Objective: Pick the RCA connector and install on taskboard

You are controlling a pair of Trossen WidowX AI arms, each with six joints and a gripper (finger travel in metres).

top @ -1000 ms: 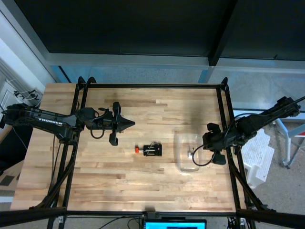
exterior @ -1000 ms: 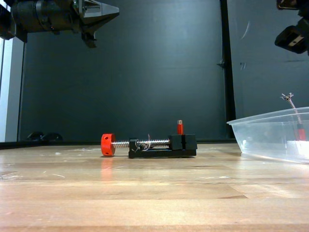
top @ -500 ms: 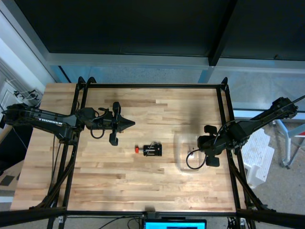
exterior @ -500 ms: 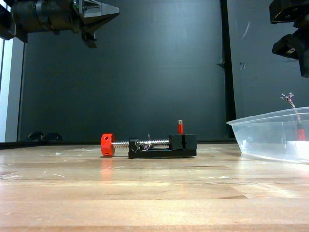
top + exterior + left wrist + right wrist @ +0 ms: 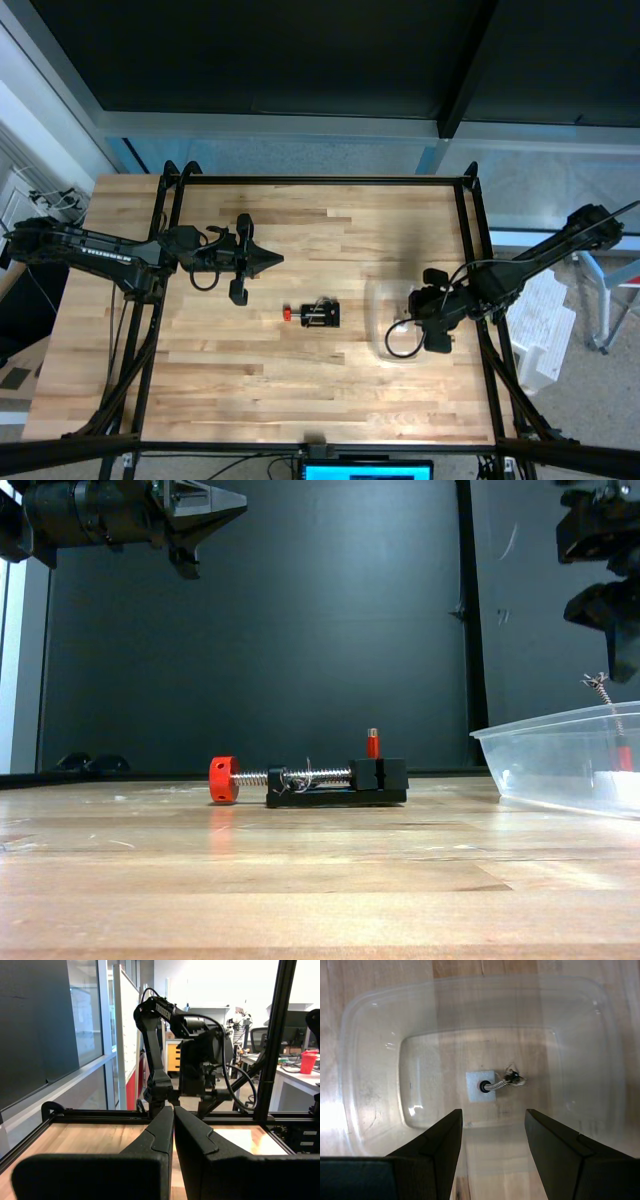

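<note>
Right hand [image 5: 493,1113] spread above RCA connector [image 5: 498,1084] in tray [image 5: 357,1035], left hand [image 5: 173,1110] closed (TROSSEN-lettered arm [image 5: 100,253]) aloft near taskboard [image 5: 319,314]

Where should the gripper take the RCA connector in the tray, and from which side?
Grip the RCA connector by its coiled shank, from above: it sticks up, tilted, from a white square in the tray. The open right gripper hovers over it; the left gripper sits shut at left.

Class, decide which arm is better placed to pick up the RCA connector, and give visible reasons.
Right. The right gripper hangs open above the RCA connector, which sits in the clear tray. The left gripper is shut, high up, far from the tray.
</note>
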